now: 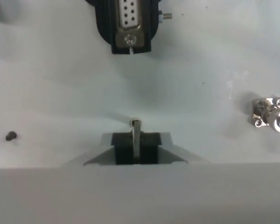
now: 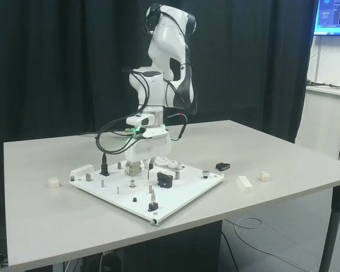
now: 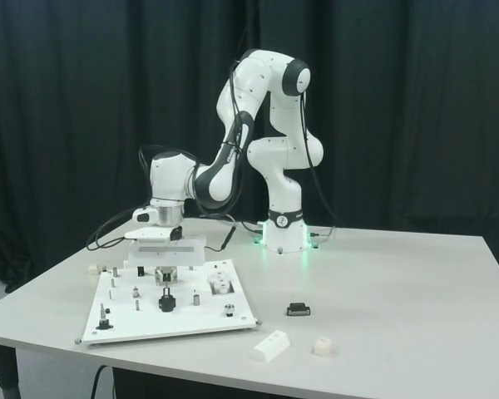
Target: Insert square peg 1.
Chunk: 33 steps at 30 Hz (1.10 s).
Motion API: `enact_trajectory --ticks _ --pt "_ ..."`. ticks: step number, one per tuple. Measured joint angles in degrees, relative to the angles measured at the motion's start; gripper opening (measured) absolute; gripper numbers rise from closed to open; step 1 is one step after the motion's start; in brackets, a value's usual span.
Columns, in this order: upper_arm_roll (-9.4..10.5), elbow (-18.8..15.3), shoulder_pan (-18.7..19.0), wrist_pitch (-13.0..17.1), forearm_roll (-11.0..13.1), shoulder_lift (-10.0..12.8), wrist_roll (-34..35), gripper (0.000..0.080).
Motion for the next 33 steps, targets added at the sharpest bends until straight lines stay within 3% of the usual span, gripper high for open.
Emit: enact_trajectory --ticks 15,33 --pt "-0.09 0.67 -1.23 -2.51 3.73 0.0 3.12 0.0027" --pt "-0.11 1.07 -1.35 -3.14 3.68 0.23 0.19 0.0027"
